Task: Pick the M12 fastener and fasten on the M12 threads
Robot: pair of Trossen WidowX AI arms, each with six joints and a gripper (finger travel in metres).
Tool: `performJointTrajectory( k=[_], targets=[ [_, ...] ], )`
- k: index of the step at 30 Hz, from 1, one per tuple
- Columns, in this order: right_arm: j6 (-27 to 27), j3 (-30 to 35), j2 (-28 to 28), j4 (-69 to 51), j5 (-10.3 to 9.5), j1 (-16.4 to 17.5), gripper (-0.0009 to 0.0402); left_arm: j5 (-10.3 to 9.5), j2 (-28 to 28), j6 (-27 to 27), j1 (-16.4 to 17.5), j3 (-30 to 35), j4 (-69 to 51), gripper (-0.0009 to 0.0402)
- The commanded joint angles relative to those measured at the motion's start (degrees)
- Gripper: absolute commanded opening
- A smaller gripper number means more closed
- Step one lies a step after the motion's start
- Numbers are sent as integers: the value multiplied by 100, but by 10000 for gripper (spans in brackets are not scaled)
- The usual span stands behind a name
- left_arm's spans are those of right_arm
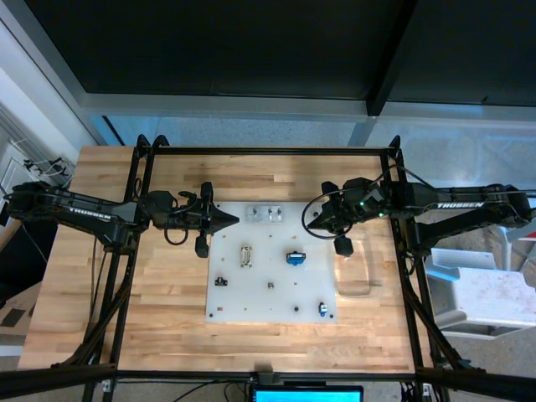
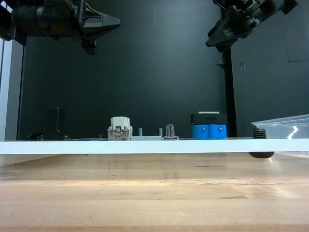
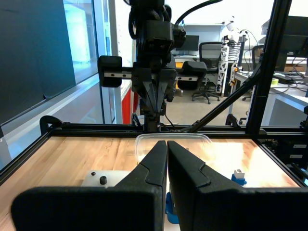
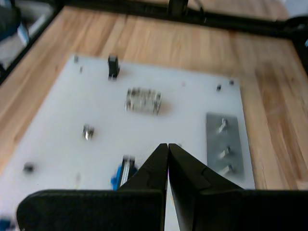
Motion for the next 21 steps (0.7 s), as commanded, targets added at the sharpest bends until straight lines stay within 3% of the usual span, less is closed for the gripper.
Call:
performJointTrajectory(
  k=[1,18,21],
  targets=[
    [-273,278,4,-905,0,7,0,0,0,0,0,2,0,0],
    [-2212,599,181,-3995,33,35,0,0,0,0,0,2,0,0],
    [-2562,601,264,-4330,236,52,0,0,0,0,0,2,0,0]
  ],
)
